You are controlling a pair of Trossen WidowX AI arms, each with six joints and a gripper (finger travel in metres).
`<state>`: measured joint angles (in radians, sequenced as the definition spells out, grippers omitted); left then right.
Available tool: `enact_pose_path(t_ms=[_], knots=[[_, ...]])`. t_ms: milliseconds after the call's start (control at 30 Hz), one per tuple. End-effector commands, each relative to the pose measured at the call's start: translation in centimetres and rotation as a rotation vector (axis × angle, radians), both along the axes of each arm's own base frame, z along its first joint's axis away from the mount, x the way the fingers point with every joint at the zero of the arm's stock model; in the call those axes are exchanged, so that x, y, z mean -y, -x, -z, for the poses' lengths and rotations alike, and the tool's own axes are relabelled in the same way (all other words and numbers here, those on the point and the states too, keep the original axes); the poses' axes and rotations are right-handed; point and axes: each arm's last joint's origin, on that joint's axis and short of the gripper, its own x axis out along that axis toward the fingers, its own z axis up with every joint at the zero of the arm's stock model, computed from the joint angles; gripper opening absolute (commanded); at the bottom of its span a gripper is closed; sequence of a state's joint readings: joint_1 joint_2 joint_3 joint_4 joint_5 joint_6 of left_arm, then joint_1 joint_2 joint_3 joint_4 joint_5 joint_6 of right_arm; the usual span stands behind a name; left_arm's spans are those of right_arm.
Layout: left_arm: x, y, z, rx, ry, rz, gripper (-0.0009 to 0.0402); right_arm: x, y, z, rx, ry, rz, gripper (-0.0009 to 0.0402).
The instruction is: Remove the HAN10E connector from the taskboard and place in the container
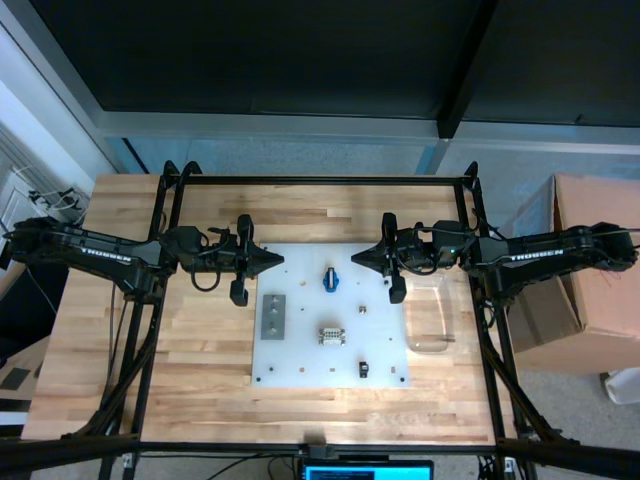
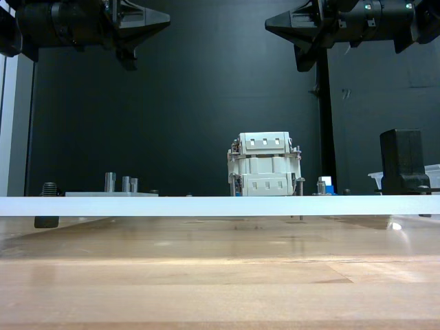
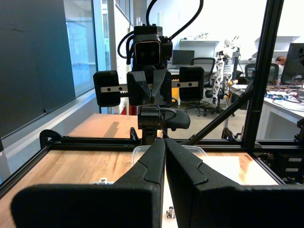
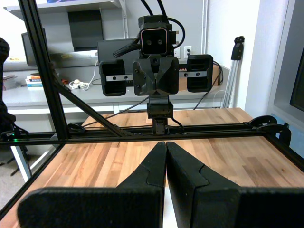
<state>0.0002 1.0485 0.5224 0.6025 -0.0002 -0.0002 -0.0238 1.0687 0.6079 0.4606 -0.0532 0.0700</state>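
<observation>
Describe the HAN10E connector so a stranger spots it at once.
A white task board lies on the wooden table; the left end effector and right end effector hover shut above its far edge. Near the board's middle stands the HAN10E connector, seated: the only pale, boxy, two-tier part, beside a grey block.

The low view's top edge crops the left gripper (image 2: 165, 24) and right gripper (image 2: 269, 26).
</observation>
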Motion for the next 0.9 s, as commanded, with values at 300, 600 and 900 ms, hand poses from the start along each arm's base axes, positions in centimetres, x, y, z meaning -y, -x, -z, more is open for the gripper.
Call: enact_pose_path(t_ms=[300,600,900], knots=[[0.0,0.0,0.0,0.000,0.000,0.000,0.0000,0.0,0.0,0.0,0.001,0.000,0.000,0.0000],[0.0,0.0,0.0,0.000,0.000,0.000,0.0000,0.0,-0.2,-0.4,-0.049,0.000,0.011,0.0000],[0.0,0.0,0.0,0.000,0.000,0.000,0.0000,-0.9,-1.1,-3.7,-0.406,-0.001,-0.030,0.0000]])
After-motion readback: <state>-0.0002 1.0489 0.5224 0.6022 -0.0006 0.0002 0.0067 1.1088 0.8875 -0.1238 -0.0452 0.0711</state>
